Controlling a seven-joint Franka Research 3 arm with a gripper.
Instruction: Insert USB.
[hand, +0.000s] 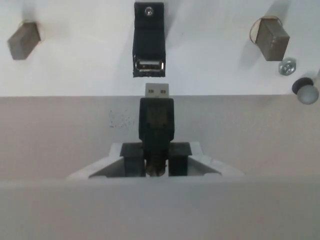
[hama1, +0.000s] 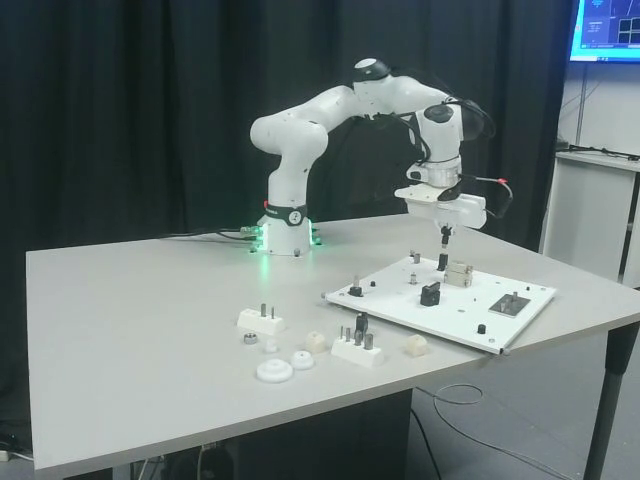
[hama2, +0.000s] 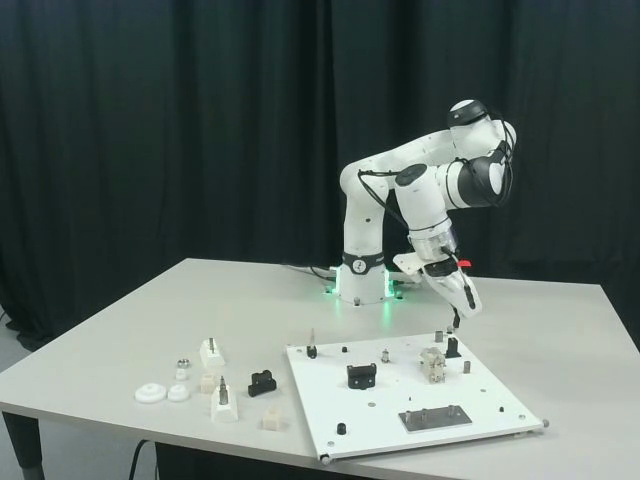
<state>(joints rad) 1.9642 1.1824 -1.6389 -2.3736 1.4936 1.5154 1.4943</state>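
Wrist view shows you the gripper (hand: 155, 161) with its two black fingers (hand: 131, 159) closed on the black body of a USB plug (hand: 157, 116). The plug's metal tip points straight at a black USB socket (hand: 149, 66) that is fixed on the white board (hand: 210, 60). The tip sits just short of the socket mouth, lined up with it but not touching. A screw head shows on the socket block's far end. Two grey blocks (hand: 272, 38) stand on the board, one to each side of the socket, and a small nut (hand: 287, 66) and a black knob (hand: 305, 90) lie near one of them.

First room view gives you the white arm (hama1: 330, 110) reaching from its base over the far edge of the white board (hama1: 390, 305), which lies flat on the grey table (hama1: 130, 310). The gripper (hama1: 443, 232) hangs above the board with the plug (hama1: 444, 238) pointing down at the small black socket (hama1: 443, 261) beneath it. Loose white parts (hama1: 280, 372) sit on the table well apart from the board.

Second room view shows you the gripper (hama2: 453, 322) tilted, holding the plug (hama2: 453, 324) just above the socket (hama2: 452, 347) near the board's (hama2: 330, 415) far edge. A black piece (hama2: 262, 380) rests beside the board.
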